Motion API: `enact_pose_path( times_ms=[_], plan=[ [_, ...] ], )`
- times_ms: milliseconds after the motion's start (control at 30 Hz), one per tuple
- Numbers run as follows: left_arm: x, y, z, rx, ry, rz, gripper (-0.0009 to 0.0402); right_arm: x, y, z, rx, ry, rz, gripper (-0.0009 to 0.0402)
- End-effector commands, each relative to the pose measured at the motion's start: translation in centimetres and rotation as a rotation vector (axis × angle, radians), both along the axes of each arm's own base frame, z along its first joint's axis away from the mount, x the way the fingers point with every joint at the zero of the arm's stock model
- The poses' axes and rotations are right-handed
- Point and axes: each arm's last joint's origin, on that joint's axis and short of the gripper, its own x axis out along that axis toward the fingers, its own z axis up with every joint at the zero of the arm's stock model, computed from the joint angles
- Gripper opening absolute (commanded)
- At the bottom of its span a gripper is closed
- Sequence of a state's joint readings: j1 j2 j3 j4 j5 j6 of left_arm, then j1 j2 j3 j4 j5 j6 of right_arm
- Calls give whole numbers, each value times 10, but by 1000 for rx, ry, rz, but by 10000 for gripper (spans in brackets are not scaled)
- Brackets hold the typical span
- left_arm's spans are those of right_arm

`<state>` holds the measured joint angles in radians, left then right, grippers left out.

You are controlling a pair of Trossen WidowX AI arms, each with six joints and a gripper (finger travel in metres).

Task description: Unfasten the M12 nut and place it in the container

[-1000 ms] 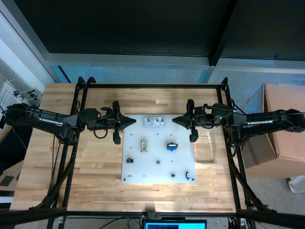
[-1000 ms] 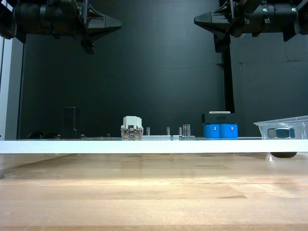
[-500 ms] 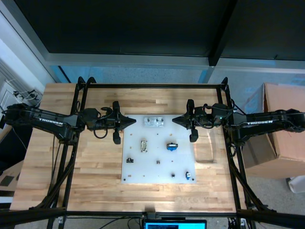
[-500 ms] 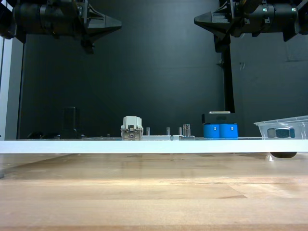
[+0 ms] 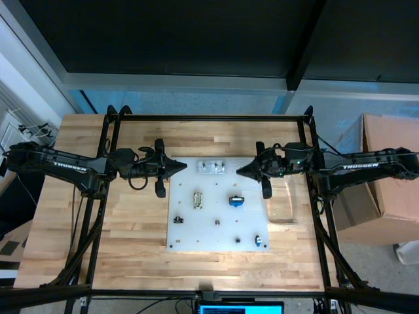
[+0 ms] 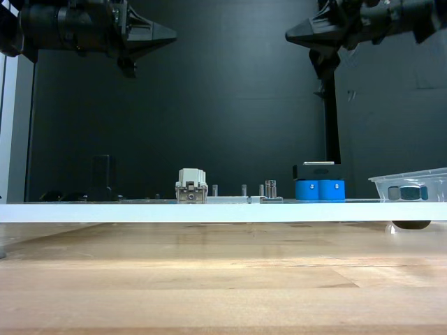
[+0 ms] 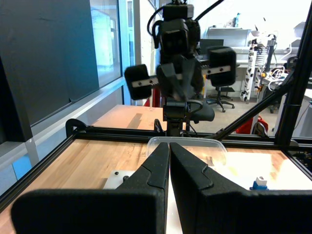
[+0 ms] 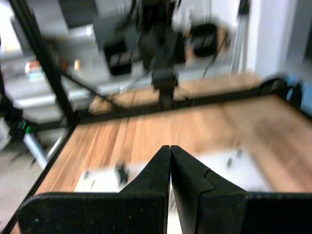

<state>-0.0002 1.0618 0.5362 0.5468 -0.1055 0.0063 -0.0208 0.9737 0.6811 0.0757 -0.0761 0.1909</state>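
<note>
The small silver nut point(image 5: 259, 241) sits on its stud near the near right edge of the white board point(image 5: 196, 229). In the low view the nut point(image 6: 407, 192) seems to lie inside the clear container point(image 6: 419, 176), but the high view shows the container point(image 5: 283, 203) beside the board with nothing in it. My left gripper point(image 5: 183, 167) hovers high over the board's far left corner, shut on nothing. My right gripper point(image 5: 238, 171) hovers high over the board's far right part, also shut on nothing. Both wrist views show the fingers point(image 7: 158, 165) point(image 8: 158, 168) pressed together.
On the board stand a blue block point(image 5: 236, 200), a grey-white connector point(image 5: 197, 200), a silver part at the far edge point(image 5: 211, 167) and a silver post point(image 6: 270, 188). A black frame point(image 5: 209, 118) rings the table. A cardboard box point(image 5: 386, 176) stands off the table's right side.
My right gripper has dipped slightly and shifted a little toward the near side; its wrist view is blurred. The left arm and the nut have not moved.
</note>
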Motion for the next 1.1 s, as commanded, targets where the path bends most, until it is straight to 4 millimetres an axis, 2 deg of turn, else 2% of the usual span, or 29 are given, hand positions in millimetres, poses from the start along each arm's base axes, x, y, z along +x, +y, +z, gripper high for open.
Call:
enact_pose_path(
  times_ms=[33, 267, 700, 1100],
  plan=[
    [0, 0, 0, 0, 0, 0, 0, 1, 8, 4, 42, 136, 15, 0],
    [0, 0, 0, 0, 0, 0, 0, 10, 28, 11, 83, 408, -13, 0],
    [0, 0, 0, 0, 0, 0, 0, 48, 80, 15, 140, 784, -66, 0],
    [0, 0, 0, 0, 0, 0, 0, 81, 127, 26, 134, 973, -81, 0]
  ],
)
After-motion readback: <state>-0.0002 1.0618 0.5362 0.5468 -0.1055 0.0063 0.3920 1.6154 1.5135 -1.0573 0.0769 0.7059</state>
